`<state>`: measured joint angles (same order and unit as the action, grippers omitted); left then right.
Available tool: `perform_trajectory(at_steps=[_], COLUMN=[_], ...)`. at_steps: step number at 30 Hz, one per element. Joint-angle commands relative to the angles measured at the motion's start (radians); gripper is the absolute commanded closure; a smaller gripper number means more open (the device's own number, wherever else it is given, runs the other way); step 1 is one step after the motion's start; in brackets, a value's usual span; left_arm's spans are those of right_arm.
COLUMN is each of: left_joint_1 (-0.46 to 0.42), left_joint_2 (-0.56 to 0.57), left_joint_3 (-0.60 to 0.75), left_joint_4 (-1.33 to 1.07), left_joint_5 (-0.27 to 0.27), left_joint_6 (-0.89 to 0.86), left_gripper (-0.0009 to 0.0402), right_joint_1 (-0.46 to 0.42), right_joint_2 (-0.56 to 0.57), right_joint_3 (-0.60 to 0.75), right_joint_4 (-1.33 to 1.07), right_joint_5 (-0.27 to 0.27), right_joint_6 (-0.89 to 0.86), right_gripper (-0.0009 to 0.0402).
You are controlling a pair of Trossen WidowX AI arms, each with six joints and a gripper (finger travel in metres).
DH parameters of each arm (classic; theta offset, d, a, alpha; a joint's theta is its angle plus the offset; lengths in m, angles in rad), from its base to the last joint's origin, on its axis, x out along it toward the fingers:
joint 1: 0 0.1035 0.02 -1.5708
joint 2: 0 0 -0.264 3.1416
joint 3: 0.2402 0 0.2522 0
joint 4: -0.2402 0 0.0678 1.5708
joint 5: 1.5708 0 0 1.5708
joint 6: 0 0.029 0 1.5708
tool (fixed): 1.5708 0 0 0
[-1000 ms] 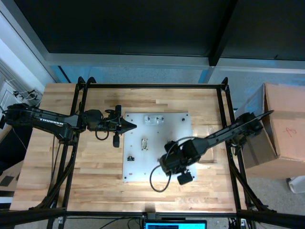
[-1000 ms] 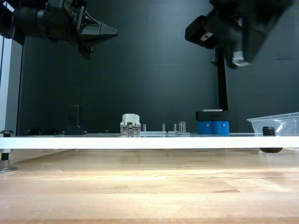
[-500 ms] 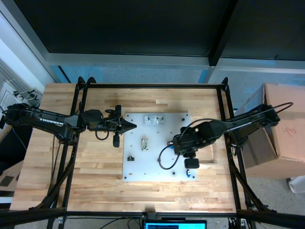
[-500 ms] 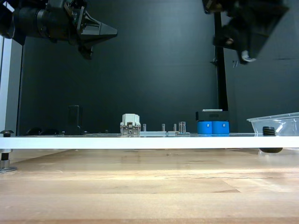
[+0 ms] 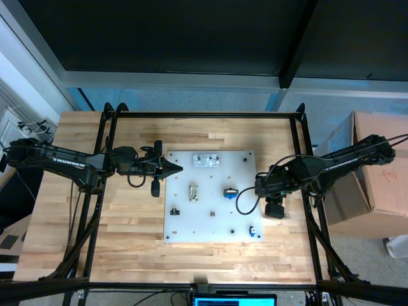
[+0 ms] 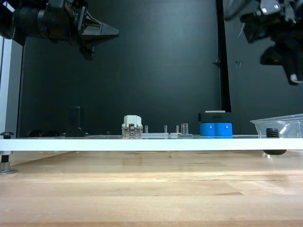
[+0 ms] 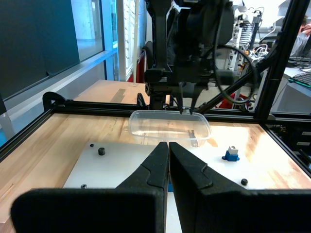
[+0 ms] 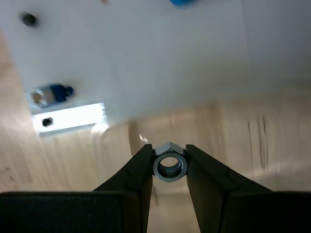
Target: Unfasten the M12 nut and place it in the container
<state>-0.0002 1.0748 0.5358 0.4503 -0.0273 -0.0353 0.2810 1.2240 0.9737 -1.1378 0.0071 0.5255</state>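
Nut [image 8: 169, 167], one, in right pincer [image 8: 168, 151] above container [image 7: 141, 127]; left pincer [image 5: 179, 169] aloft.

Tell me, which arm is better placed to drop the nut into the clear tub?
Right, probably: the right claw grips the silver nut and hangs just above the clear container. The left claw, shut and empty, hovers across the board from it.

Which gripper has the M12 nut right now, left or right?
The right gripper: it pinches the small silver hex nut over the clear plastic container. The left gripper, at the white board's left edge, is shut on nothing.
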Motion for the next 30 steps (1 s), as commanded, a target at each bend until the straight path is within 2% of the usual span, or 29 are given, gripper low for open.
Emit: perform_trajectory(at_steps=[1,10,14,30], left_joint_1=[0.0,0.0,0.0,0.0], left_joint_2=[0.0,0.0,0.0,0.0], left_joint_3=[0.0,0.0,0.0,0.0], left_joint_4=[0.001,0.0,0.0,0.0], left_joint_5=[0.0,0.0,0.0,0.0], left_joint_6=[0.0,0.0,0.0,0.0], left_gripper=[0.0393,0.0393,0.0393,0.0393], right_joint_1=[0.0,0.0,0.001,0.003], right_joint_2=[-0.031,-0.037,-0.037,-0.037], right_joint_3=[-0.053,-0.169,-0.192,-0.207], right_joint_4=[-0.025,-0.024,-0.021,0.014], right_joint_5=[-0.001,-0.013,-0.062,-0.052], right_joint_6=[0.081,0.396,0.482,0.5], right_gripper=[0.0378,0.0377,0.0377,0.0378])
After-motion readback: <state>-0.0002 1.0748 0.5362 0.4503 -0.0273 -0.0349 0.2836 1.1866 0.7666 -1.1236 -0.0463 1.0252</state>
